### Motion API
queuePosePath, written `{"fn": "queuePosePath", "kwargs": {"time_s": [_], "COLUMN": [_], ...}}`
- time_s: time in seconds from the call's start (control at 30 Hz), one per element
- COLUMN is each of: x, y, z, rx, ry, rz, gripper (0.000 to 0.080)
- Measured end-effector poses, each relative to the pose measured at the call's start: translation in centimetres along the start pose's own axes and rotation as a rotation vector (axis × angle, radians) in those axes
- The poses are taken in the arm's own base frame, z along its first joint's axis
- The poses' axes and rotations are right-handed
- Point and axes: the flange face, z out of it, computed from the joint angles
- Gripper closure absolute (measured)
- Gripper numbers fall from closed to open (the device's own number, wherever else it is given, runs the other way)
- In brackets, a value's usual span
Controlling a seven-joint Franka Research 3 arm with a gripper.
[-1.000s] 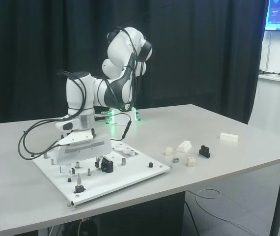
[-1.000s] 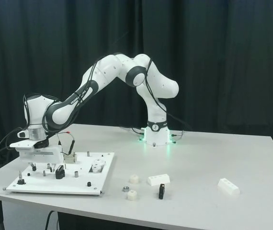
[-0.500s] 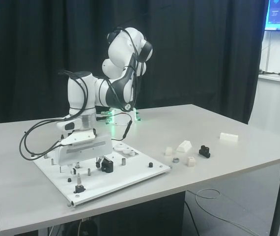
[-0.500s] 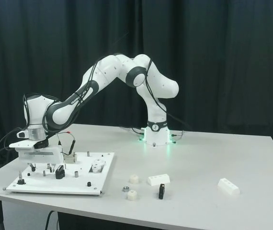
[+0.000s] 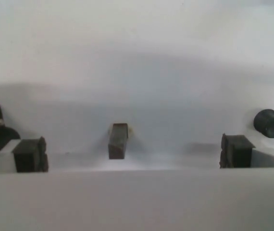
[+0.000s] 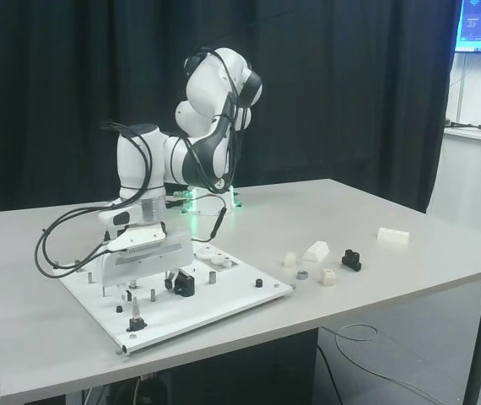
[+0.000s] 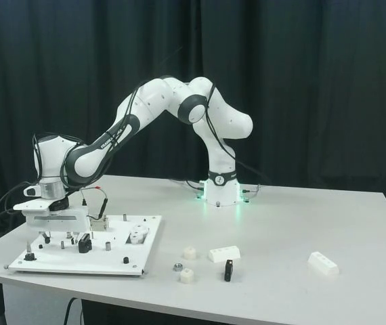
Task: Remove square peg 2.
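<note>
We hover our gripper [image 5: 132,154] just above the flat white assembly board [image 6: 224,305] at the table's left end. Its two black fingertips [image 5: 30,155] stand wide apart, holding nothing. Between them the small grey square metal peg [image 5: 118,140] stands upright on the board, roughly centred, so we judge the fingers are spread to straddle it before closing.

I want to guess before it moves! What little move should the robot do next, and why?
Probably lower the hand straight down, then close. In the wrist view the square peg stands upright on the white board between the two fingertips, and neither touches it yet.
</note>
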Motion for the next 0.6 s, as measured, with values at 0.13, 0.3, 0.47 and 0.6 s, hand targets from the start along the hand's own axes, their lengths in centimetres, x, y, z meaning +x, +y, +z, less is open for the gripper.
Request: {"fn": "queuePosePath", "kwargs": {"time_s": [0.13, 0.3, 0.47, 0.6], "x": [0.03, 0.14, 0.3, 0.37], "y": [-0.02, -0.14, -0.32, -0.45], "z": [0.19, 0.39, 0.55, 0.72], "rx": [-0.002, -0.005, -0.007, -0.008], "ry": [0.0, 0.004, 0.007, 0.006], "rz": [-0.008, -0.014, -0.018, -0.021], "gripper": [0.0003, 0.0122, 0.0122, 0.0286]}}
